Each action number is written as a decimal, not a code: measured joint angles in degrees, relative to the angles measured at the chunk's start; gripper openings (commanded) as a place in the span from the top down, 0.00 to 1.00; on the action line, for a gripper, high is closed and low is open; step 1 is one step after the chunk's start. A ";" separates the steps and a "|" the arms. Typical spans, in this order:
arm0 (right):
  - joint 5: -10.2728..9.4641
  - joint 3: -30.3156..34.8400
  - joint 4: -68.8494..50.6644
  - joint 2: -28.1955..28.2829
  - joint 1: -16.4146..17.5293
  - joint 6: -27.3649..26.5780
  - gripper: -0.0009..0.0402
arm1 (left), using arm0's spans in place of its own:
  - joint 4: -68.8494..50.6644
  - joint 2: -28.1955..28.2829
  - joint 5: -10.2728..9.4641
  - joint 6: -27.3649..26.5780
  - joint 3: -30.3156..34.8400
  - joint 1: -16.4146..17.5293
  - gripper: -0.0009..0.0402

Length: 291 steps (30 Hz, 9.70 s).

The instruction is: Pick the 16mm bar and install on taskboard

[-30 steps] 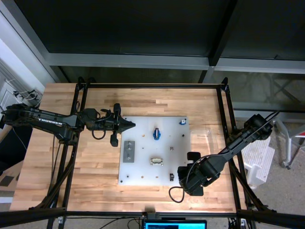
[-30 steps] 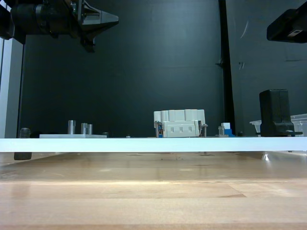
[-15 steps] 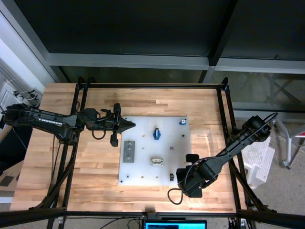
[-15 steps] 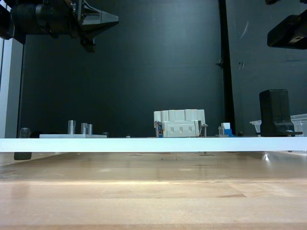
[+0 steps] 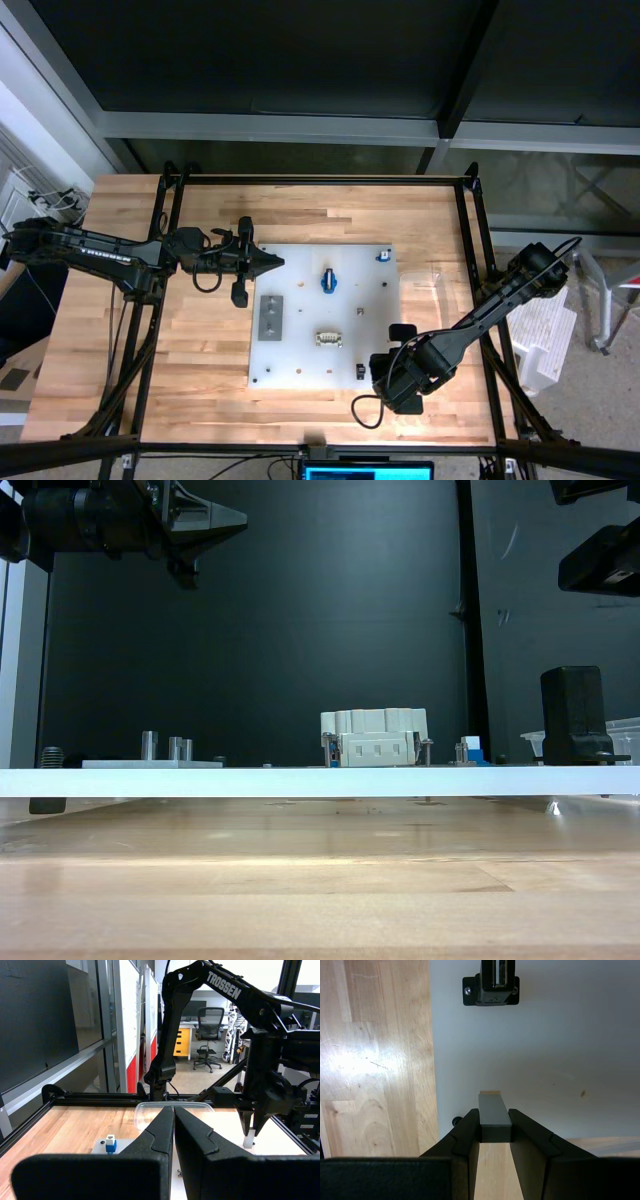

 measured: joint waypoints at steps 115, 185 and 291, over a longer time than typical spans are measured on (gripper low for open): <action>-0.24 -3.89 3.69 -3.37 -0.09 -0.39 0.45 | -0.02 0.00 0.02 0.00 0.02 0.00 0.98; 2.51 -34.69 63.01 -40.85 -34.51 -38.88 0.98 | -0.02 0.00 0.00 0.00 0.02 0.00 0.98; -3.45 -43.21 83.65 -41.62 -38.27 -37.66 0.98 | -0.02 0.00 0.02 -0.02 0.00 0.00 0.98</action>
